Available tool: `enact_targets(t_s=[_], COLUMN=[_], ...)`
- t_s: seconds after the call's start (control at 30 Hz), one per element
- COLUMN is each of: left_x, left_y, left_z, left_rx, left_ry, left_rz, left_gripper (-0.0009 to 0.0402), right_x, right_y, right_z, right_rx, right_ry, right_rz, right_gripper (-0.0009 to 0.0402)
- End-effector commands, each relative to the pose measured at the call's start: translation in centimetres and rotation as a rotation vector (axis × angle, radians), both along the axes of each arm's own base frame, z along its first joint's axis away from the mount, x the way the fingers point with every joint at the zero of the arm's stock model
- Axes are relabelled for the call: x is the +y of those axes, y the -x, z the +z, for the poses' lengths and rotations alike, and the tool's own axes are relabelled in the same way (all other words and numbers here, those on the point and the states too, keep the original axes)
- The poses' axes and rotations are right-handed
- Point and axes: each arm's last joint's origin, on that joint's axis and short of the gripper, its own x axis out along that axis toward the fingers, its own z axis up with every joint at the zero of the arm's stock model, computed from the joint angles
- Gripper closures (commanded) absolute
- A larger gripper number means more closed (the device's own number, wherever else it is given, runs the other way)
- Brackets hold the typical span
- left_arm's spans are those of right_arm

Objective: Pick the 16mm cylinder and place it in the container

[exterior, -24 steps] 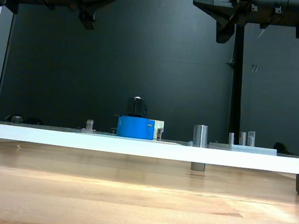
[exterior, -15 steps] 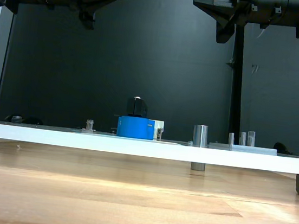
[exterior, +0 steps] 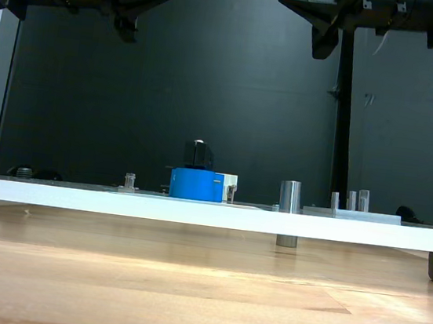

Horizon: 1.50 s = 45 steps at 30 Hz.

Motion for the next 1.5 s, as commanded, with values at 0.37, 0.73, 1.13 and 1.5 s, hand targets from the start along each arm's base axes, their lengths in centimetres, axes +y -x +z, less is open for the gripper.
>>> enact_targets(t_s=[0.37,0.73,1.13,1.5], left_x=[0.0,0.0,0.0,0.0], left_y=[0.0,0.0,0.0,0.0], left_z=[0.0,0.0,0.0,0.0], left_rx=[0.0,0.0,0.0,0.0], left_ry=[0.0,0.0,0.0,0.0], left_rz=[0.0,0.0,0.0,0.0], left_gripper=[0.0393,0.0393,0.0393,0.0393], right_x=[0.1,0.2,1.1,4.2], right_y=[-0.8,-1.5,-3.8,-6.7], right_z=[3.9,5.6,5.2,3.1], right_rx=[0.538,0.917,1.241,1.326], right_ry=[0.024,0.042,0.05,0.073], right_rz=[-0.004,-0.001,0.009,0.048], right_gripper=[0.0393,0.0393,0.0393,0.0393])
